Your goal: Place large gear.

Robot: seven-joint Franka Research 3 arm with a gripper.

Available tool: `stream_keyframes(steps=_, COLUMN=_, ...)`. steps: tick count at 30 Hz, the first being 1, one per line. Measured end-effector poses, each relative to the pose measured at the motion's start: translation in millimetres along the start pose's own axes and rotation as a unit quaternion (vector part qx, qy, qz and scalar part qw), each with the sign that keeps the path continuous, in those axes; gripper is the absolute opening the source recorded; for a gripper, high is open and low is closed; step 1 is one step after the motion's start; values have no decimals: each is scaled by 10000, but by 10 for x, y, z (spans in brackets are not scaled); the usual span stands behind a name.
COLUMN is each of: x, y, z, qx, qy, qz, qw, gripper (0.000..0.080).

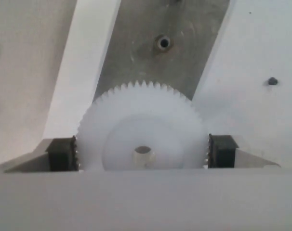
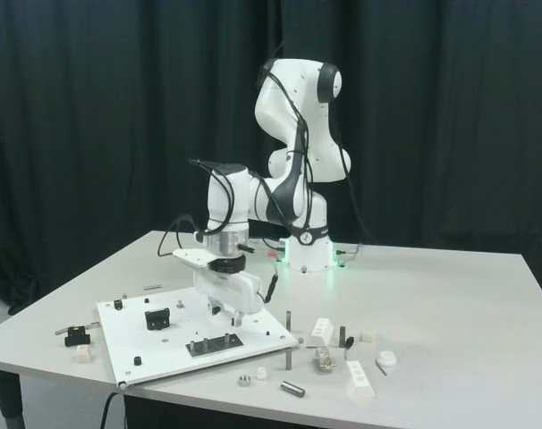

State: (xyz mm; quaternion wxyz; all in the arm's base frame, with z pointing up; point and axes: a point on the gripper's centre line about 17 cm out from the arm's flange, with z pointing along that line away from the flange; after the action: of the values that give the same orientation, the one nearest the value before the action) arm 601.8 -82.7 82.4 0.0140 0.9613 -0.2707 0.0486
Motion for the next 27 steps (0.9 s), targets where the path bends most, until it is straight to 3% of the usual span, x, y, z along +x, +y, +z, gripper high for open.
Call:
stream_keyframes(steps=9, x=20, y=22, z=-88, qx=5, qy=-35, qz=-24, qw=10000, gripper=593)
stream_keyframes(steps=27, x=-11, y=-53, z=-99, qx=25, qy=-48, qz=-126, qw=9999, gripper=593)
